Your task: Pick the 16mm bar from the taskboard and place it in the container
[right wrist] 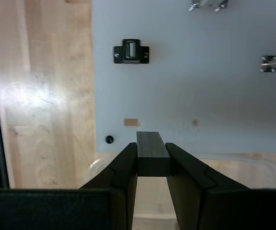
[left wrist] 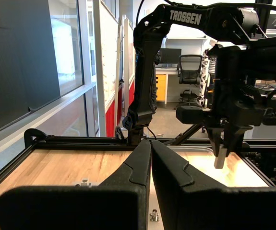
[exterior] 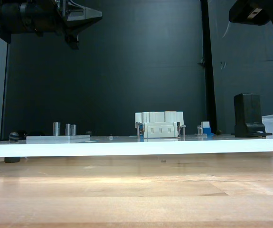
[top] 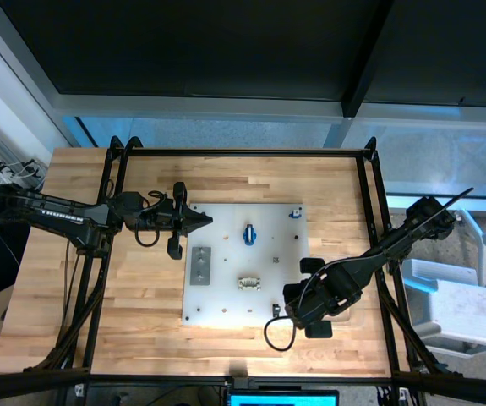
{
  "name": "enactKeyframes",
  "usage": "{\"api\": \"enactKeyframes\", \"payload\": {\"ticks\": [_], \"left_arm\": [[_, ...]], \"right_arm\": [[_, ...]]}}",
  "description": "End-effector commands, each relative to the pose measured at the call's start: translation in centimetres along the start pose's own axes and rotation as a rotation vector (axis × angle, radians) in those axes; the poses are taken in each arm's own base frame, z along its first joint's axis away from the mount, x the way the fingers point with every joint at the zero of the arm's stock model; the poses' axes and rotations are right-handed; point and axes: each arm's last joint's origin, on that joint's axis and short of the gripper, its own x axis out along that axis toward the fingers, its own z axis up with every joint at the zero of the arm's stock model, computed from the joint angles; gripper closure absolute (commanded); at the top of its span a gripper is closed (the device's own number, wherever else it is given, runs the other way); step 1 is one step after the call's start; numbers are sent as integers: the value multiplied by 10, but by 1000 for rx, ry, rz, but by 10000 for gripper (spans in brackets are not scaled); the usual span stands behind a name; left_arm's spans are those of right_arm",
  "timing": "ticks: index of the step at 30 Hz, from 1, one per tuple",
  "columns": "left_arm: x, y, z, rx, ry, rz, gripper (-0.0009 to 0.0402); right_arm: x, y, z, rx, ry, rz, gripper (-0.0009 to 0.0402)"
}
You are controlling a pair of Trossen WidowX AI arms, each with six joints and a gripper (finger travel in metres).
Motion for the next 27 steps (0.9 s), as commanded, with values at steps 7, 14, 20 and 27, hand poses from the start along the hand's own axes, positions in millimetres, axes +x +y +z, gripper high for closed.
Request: {"api": "enactKeyframes", "payload": {"ticks": [7, 14, 20, 27], "left_arm": [[0, 0, 0, 0, -1, 0, 393], [0, 0, 0, 0, -1, 0, 393], [0, 0, 0, 0, -1, 0, 393], [0, 0, 0, 0, -1, 0, 393]], "right_arm": [[-1, -14, -20, 43, 11, -10, 391], [1, -28, -43, 102, 9, -10, 391], [6, -40, -62, 133, 2, -4, 391], [16, -52, -83, 165, 2, -4, 391]]}}
